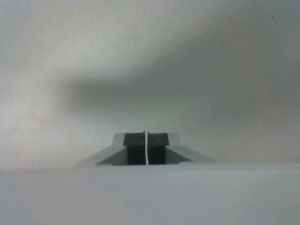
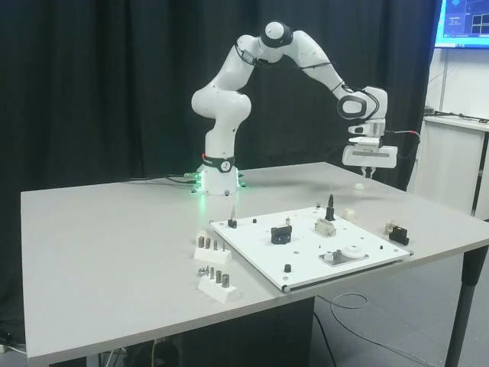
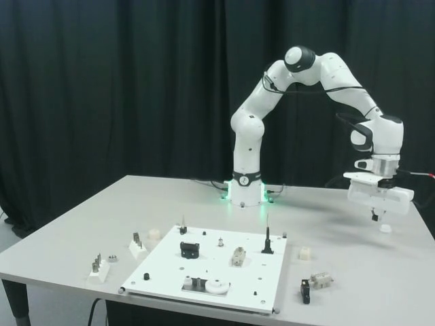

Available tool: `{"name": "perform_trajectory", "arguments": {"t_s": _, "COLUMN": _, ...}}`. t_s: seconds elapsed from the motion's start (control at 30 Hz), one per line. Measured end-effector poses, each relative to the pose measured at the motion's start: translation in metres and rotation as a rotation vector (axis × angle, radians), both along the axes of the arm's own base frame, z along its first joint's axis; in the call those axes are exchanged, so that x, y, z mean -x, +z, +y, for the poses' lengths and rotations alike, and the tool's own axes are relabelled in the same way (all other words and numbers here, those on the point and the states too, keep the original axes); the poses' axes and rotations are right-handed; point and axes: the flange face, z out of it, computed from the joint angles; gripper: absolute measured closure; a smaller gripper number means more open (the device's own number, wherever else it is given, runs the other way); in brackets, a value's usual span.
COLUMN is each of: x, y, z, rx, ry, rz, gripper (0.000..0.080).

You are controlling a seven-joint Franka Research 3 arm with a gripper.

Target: Pick medium gear.

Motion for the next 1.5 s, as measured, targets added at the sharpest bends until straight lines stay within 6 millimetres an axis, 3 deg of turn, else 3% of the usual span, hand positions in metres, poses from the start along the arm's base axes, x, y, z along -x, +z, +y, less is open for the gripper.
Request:
{"name": "perform_trajectory", "arguments": {"t_s": 0.83, "x": -0.006, "y": 0.013, "z": -0.005, "rx": 0.007, "ry": 0.008, "rz": 0.015, "gripper": 0.0802}}
{"name": "perform_trajectory", "arguments": {"t_s": 0.87, "x": -0.006, "y": 0.013, "z": -0.005, "rx": 0.006, "ry": 0.007, "rz": 0.015, "gripper": 0.0675}}
{"name": "perform_trajectory", "arguments": {"t_s": 1.1, "x": -0.005, "y": 0.014, "z": -0.005, "rx": 0.007, "ry": 0.007, "rz": 0.02, "gripper": 0.0675}}
{"name": "perform_trajectory", "arguments": {"t_s": 1.17, "x": -0.005, "y": 0.014, "z": -0.005, "rx": 0.007, "ry": 0.008, "rz": 0.023, "gripper": 0.0098}}
{"name": "perform_trajectory", "arguments": {"t_s": 1.37, "x": 0.0, "y": 0.015, "z": -0.003, "rx": 0.008, "ry": 0.014, "rz": 0.032, "gripper": 0.0098}}
{"name": "perform_trajectory", "arguments": {"t_s": 1.4, "x": 0.001, "y": 0.015, "z": -0.002, "rx": 0.008, "ry": 0.016, "rz": 0.033, "gripper": 0.002}}
{"name": "perform_trajectory", "arguments": {"t_s": 1.5, "x": 0.006, "y": 0.015, "z": 0.0, "rx": 0.009, "ry": 0.023, "rz": 0.039, "gripper": 0.002}}
